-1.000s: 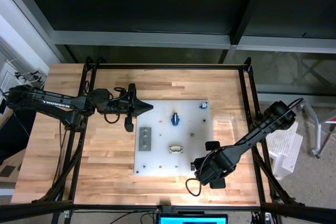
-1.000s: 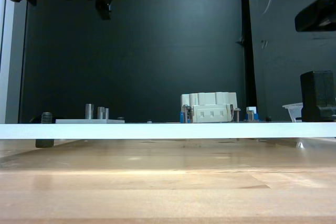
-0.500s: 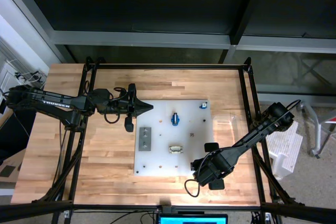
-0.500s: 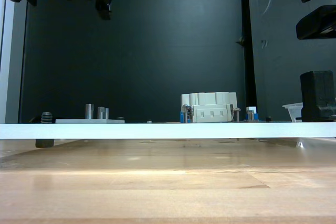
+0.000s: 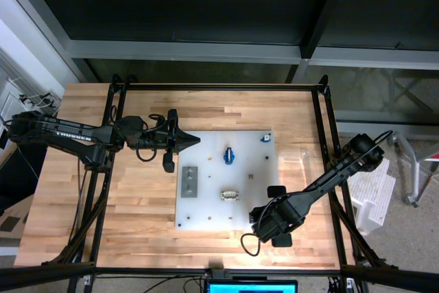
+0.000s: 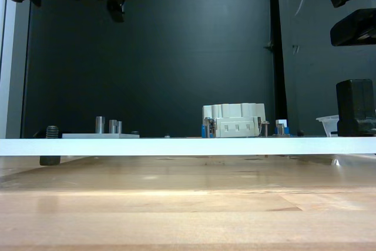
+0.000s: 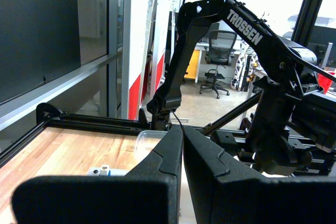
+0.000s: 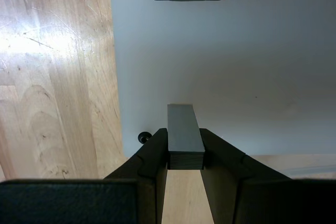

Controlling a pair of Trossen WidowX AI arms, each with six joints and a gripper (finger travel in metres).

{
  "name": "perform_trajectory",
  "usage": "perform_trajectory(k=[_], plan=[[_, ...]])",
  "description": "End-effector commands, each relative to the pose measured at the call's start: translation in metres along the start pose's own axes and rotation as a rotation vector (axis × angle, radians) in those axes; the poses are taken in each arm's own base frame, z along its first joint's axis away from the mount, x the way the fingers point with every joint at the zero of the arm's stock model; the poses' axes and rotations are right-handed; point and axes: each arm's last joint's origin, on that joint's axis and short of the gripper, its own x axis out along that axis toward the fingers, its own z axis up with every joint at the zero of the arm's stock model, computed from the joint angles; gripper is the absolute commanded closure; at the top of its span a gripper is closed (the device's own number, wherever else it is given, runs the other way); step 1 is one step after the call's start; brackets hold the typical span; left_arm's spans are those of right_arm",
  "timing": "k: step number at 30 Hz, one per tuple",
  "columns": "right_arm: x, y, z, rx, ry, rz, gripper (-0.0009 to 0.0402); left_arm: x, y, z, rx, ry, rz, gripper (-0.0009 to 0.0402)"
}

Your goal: Pick the 16mm bar and install on taskboard

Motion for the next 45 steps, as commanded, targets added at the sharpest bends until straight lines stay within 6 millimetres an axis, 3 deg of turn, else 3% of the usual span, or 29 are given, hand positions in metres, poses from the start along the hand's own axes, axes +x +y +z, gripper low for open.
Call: perform_trajectory(k=[1,45], plan=[[0.000,0.000,0.000,0.001,-0.001,-0.001,0.0393,0.000,0.000,0.000,0.000,0.000,0.000,0.0393],[0.023,-0.002,-0.003,0.004,-0.025,0.013,0.0393,0.000,0.000,0.000,0.000,0.000,0.000,0.0393]])
